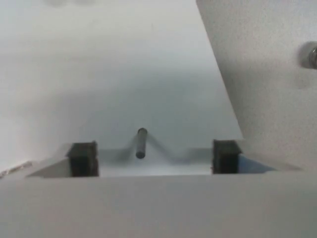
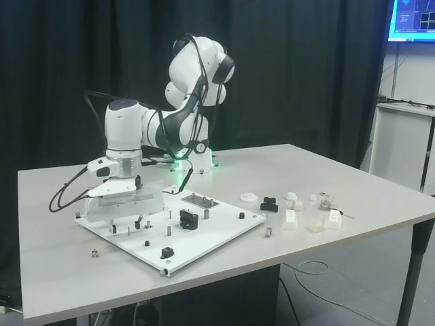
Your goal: Remove round peg 1.
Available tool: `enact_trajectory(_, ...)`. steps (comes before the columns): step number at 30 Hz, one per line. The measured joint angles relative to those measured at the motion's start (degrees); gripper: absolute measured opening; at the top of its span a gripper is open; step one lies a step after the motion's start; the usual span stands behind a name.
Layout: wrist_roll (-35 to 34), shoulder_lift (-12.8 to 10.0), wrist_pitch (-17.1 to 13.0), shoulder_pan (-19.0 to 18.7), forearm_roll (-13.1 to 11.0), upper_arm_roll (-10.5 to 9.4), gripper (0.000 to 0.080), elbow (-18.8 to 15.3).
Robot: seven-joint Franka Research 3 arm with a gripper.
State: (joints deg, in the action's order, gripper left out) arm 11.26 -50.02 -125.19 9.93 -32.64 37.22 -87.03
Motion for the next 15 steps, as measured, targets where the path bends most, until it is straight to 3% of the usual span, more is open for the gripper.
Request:
enact_trajectory(1, -0.08, 0.07, -0.31, -0.04, -0.02, -0.05, 0.0506, -0.19)
enact_trajectory(10, -1.33, 0.17, -1.29, -0.24, -0.52, -0.48, 0.0506, -0.69)
enact_trajectory(11, -1.47, 0.18, -1.32, -0.25, -0.56, -0.53, 0.0154, -0.71)
enact_trajectory(15, -1.88, 0.26, -1.36, -0.34, -0.66, -0.69, 0.0154, -0.72)
